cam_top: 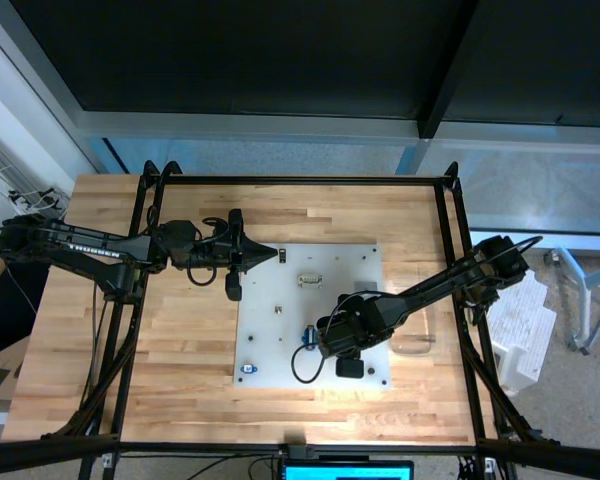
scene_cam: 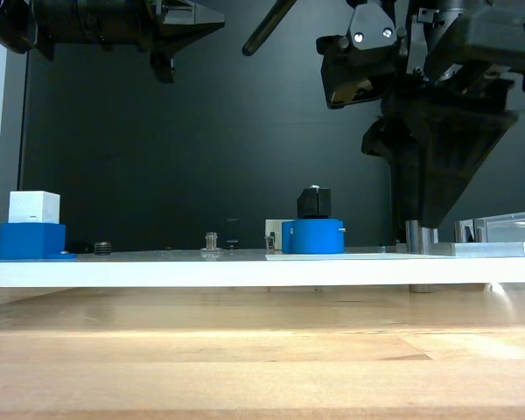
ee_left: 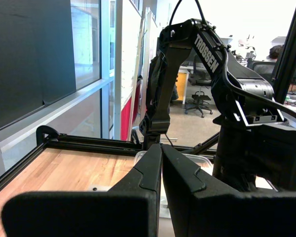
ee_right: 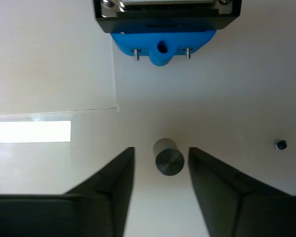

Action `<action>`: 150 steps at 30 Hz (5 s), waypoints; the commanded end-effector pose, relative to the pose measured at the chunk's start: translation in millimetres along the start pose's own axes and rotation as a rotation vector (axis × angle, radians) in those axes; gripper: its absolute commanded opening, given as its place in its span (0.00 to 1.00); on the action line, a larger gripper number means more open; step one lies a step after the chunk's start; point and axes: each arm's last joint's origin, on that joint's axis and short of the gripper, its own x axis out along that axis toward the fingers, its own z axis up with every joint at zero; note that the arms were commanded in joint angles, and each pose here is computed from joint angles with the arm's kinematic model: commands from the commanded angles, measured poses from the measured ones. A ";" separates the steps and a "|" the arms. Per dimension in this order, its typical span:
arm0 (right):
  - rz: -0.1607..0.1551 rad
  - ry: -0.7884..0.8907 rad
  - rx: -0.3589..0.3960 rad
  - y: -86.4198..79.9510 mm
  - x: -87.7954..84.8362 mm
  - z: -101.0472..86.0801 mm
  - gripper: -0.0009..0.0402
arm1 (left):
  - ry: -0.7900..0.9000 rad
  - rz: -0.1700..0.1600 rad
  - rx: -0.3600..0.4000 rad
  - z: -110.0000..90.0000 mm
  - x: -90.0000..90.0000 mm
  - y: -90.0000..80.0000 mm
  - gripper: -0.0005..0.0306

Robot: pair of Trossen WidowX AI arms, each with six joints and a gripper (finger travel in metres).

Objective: Pick the 16mm cylinder and install on the taskboard

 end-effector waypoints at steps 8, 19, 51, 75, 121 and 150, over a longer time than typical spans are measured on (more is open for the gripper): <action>0.018 -0.067 -0.084 -17.5 -33.3 -11.4 0.65 | 0.000 0.000 0.000 0.1 0.0 0.1 0.02; -0.031 -0.352 -0.068 -67.2 -108.4 -17.3 0.52 | -0.001 0.000 0.000 0.2 0.0 0.1 0.02; 0.089 -1.280 -0.039 -133.8 -147.1 -71.3 0.02 | 0.000 0.000 0.000 0.1 0.0 0.1 0.02; 0.112 -1.356 0.039 -150.7 -131.1 -76.5 0.02 | 0.000 0.000 0.000 0.1 0.0 0.1 0.02; 0.113 -1.326 0.041 -150.6 -128.3 -77.1 0.02 | 0.000 0.000 0.000 0.1 0.0 0.1 0.02; 0.113 -1.326 0.041 -150.6 -128.3 -77.1 0.02 | 0.000 0.000 0.000 0.1 0.0 0.0 0.02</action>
